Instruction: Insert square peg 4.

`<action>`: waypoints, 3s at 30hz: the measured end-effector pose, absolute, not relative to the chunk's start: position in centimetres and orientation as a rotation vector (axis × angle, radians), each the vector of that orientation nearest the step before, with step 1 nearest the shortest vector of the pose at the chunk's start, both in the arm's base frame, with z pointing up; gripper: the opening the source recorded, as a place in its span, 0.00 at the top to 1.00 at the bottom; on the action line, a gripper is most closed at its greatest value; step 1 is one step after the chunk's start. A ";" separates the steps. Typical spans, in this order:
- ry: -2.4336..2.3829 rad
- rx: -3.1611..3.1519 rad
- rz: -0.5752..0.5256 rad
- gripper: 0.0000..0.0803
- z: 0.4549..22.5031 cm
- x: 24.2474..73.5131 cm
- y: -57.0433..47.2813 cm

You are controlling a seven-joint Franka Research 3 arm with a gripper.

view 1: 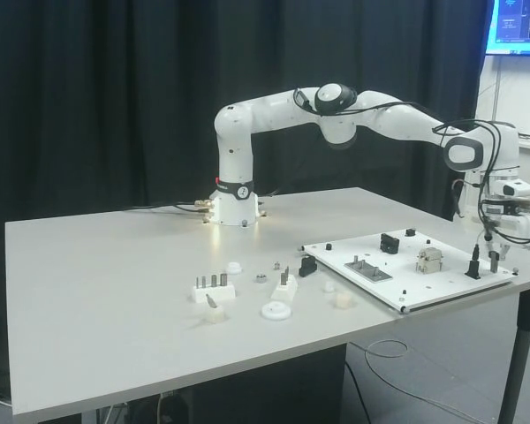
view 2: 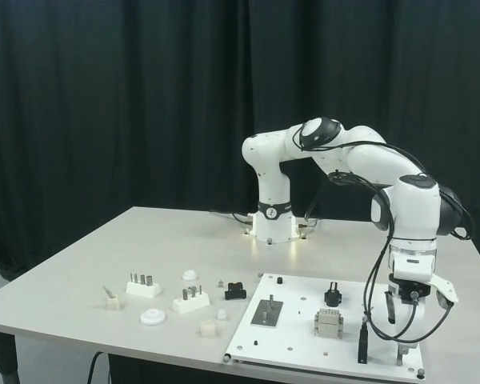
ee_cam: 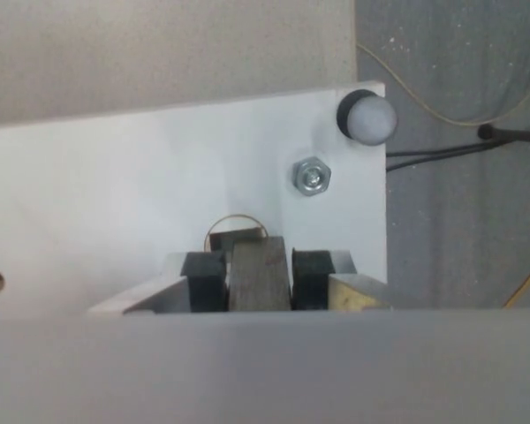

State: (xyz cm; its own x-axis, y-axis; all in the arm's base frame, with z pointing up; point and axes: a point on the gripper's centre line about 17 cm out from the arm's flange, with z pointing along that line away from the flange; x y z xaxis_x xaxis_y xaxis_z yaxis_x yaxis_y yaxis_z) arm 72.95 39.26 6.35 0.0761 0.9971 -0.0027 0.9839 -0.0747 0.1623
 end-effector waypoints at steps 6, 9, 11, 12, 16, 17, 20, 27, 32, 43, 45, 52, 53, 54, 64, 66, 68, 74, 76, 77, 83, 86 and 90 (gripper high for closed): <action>2.075 2.184 0.160 0.81 6.3 72.9 39.3; 2.082 2.175 0.158 0.81 6.3 72.9 39.3; 2.085 2.171 0.157 0.81 6.3 72.9 39.3; 2.085 2.170 0.157 0.81 6.4 72.9 39.3; 2.084 2.163 0.151 0.81 6.4 73.0 39.1; 2.083 2.160 0.149 0.81 6.4 73.0 39.0; 2.081 2.151 0.141 0.81 6.4 73.1 38.8; 2.094 2.123 0.128 0.81 6.3 73.1 38.5; 2.104 2.115 0.129 0.81 6.4 73.1 38.7; 2.126 2.114 0.135 0.81 6.2 72.6 39.7; 2.127 2.114 0.135 0.81 6.2 72.6 39.7; 2.127 2.114 0.135 0.81 6.2 72.5 39.7; 2.127 2.114 0.135 0.81 6.2 72.6 39.7; 2.127 2.114 0.135 0.81 6.2 72.6 39.7; 2.102 2.133 0.137 0.81 6.2 72.8 39.4; 2.090 2.142 0.138 0.81 6.2 72.9 39.3; 2.076 2.156 0.140 0.81 6.2 72.9 39.2; 2.046 2.183 0.145 0.81 6.2 73.0 39.2; 2.042 2.187 0.146 0.81 6.2 73.0 39.2; 2.042 2.187 0.147 0.81 6.2 73.0 39.3; 2.047 2.173 0.141 0.81 6.2 72.9 39.4; 2.057 2.147 0.129 0.81 6.2 72.8 39.4; 2.073 2.112 0.115 0.81 6.2 72.6 39.6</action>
